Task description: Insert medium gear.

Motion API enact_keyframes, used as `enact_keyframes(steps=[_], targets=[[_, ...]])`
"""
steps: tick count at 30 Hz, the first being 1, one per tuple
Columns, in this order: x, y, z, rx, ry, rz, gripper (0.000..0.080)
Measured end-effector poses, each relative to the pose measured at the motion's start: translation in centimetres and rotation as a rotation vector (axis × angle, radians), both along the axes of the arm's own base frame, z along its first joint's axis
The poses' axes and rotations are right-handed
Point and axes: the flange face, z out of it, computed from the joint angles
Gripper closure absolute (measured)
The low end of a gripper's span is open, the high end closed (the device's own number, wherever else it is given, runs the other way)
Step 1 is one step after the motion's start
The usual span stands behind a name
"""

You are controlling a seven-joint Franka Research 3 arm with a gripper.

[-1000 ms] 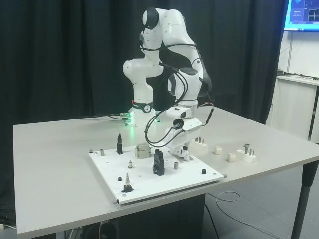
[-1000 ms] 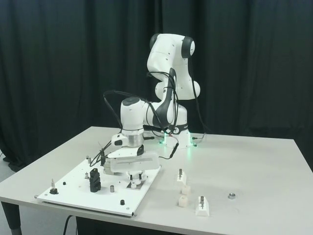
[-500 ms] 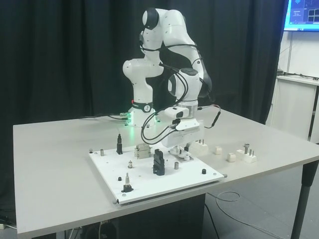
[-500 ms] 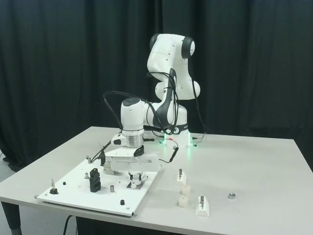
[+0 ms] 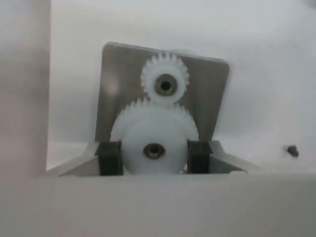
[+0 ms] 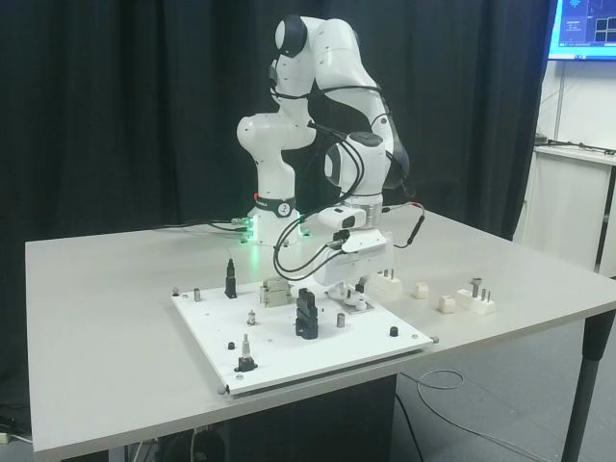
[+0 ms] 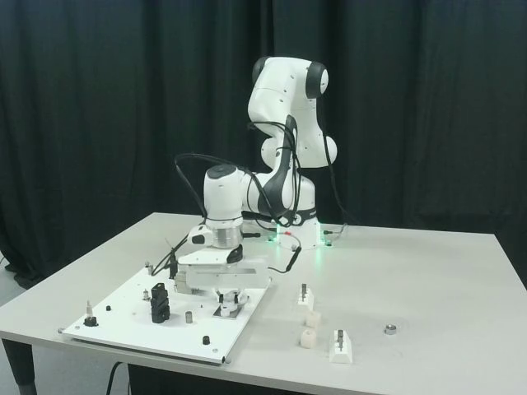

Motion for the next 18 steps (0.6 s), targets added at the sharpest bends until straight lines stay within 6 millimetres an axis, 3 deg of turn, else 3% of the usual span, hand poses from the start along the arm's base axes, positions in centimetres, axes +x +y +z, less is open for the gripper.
enact_keyframes(steps=[10,18], targets=[[0.01,-0.01,-0.27,0.002,0.001,0.152,0.0522],[0.01,-0.01,-0.32,0.002,0.002,0.174,0.0522]])
